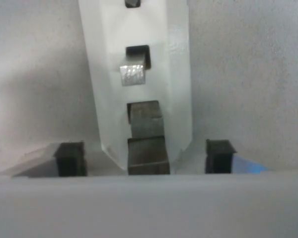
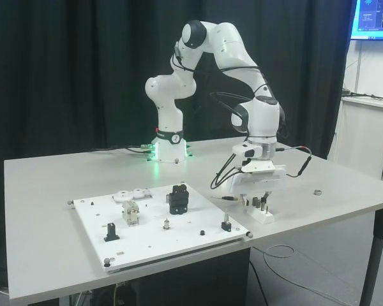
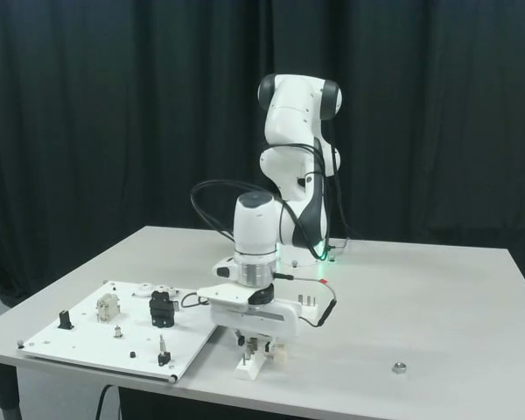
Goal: Pick square peg 4.
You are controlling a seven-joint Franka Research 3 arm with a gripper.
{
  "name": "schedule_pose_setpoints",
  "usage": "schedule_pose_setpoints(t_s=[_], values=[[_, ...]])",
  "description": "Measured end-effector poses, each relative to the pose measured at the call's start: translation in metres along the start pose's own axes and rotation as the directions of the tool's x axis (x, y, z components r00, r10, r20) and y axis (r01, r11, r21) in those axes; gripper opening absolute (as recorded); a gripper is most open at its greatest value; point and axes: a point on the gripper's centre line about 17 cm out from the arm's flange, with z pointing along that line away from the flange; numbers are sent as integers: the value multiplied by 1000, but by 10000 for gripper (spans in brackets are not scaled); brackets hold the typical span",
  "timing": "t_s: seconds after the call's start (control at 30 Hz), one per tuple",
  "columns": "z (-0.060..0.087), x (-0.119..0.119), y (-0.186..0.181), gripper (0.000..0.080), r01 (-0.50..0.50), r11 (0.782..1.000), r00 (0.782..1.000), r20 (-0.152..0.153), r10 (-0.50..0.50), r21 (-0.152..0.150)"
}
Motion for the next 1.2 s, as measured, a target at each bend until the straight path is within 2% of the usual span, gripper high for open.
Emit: schedule_pose_setpoints(t_s=[0.23,0.27,0.4,0.43,0.8,1.2], values=[[1,0,1,694,5,1000,1000,2,-5,-1],[1,0,0,300,6,1000,1000,1,-6,0],[0,1,-1,300,7,1000,1000,-1,-7,1],[-1,2,-2,149,8,1000,1000,0,-8,1],[-5,2,-5,155,11,1000,1000,13,-11,4],[-18,0,-3,155,7,1000,998,56,-7,5]])
